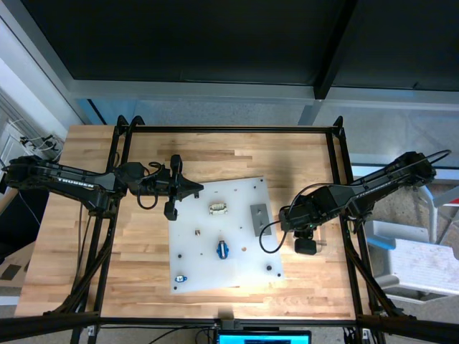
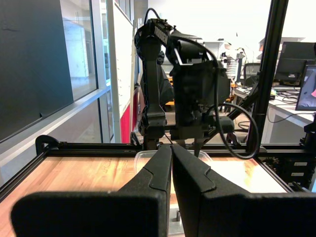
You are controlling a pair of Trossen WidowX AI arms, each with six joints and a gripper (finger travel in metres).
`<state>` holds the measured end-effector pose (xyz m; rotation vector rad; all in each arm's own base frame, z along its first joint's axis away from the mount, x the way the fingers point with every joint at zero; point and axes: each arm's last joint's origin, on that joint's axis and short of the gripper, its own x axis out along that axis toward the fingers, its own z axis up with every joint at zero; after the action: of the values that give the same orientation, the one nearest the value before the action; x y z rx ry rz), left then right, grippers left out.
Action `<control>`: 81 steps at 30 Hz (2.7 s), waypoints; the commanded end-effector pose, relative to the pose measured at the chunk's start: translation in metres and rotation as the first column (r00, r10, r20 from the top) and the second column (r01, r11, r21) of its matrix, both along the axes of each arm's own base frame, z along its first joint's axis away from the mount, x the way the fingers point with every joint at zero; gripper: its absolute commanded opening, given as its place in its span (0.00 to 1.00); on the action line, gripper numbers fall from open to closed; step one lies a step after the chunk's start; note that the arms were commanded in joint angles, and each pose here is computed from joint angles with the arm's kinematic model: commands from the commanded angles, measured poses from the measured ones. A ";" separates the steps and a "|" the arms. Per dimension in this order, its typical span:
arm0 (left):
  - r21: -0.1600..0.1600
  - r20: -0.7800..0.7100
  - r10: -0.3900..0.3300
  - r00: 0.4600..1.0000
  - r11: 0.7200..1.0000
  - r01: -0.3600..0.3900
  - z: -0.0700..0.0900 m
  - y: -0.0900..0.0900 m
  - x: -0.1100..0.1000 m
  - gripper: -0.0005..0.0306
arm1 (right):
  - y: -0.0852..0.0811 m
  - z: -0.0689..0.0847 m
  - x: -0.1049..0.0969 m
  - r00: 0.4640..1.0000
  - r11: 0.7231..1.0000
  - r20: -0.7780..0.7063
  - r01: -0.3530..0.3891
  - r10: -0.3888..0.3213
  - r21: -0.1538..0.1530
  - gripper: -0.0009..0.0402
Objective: Pick the 16mm cylinder and place it in the container
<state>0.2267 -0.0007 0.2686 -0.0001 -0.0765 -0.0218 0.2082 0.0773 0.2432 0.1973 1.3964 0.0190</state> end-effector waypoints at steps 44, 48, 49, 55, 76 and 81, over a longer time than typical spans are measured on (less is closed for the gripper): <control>0.000 0.000 0.000 1.000 1.000 0.000 0.000 0.000 0.000 0.02 | -0.001 -0.043 -0.012 0.985 0.975 -0.064 0.171 -0.163 0.139 0.32; 0.000 0.000 0.000 1.000 1.000 0.000 0.000 0.000 0.000 0.02 | -0.001 -0.043 -0.012 0.984 0.975 -0.062 0.173 -0.166 0.141 0.34; 0.000 0.000 0.000 1.000 1.000 0.000 0.000 0.000 0.000 0.02 | -0.001 -0.043 -0.011 0.984 0.975 -0.061 0.173 -0.166 0.141 0.34; 0.000 0.000 0.000 1.000 1.000 0.000 0.000 0.000 0.000 0.02 | -0.001 -0.043 -0.011 0.984 0.975 -0.057 0.173 -0.167 0.141 0.34; 0.000 0.000 0.000 1.000 1.000 0.000 0.000 0.000 0.000 0.02 | 0.000 -0.043 -0.010 0.984 0.973 -0.047 0.174 -0.169 0.149 0.34; 0.000 0.000 0.000 1.000 1.000 0.000 0.000 0.000 0.000 0.02 | 0.000 -0.043 -0.010 0.984 0.973 -0.046 0.174 -0.169 0.149 0.34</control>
<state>0.2267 -0.0007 0.2687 -0.0001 -0.0769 -0.0214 0.1981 0.0771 0.2006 0.4480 1.4093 -0.0197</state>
